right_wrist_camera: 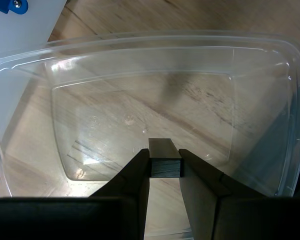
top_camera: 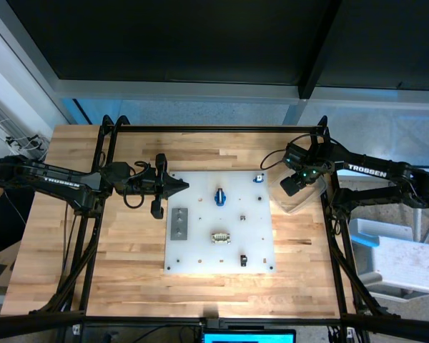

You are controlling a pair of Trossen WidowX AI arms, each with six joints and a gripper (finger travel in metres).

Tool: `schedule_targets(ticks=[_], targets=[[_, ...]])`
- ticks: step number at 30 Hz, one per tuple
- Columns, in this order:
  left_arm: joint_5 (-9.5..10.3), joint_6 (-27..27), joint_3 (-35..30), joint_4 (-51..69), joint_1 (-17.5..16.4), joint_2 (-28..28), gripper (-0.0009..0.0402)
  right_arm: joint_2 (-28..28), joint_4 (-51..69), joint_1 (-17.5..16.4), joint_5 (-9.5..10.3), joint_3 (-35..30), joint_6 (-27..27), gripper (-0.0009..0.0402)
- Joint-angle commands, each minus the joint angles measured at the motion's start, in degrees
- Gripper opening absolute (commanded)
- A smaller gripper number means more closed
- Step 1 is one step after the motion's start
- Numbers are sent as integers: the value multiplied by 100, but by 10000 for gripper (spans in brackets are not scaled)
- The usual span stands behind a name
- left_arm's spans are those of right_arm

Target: Pick the 16mm bar from the taskboard and place it in the container

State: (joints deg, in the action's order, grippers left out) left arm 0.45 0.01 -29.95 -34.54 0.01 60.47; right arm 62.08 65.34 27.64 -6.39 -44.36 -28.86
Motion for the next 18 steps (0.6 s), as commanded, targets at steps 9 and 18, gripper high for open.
schedule_targets(ticks=[9, 18], targets=[[0, 0, 0, 0, -2, 0, 0, 4, -26, -2, -7, -2, -57, 169], [0, 0, 0, 0, 0, 0, 0, 4, -26, -4, 0, -2, -94, 219]])
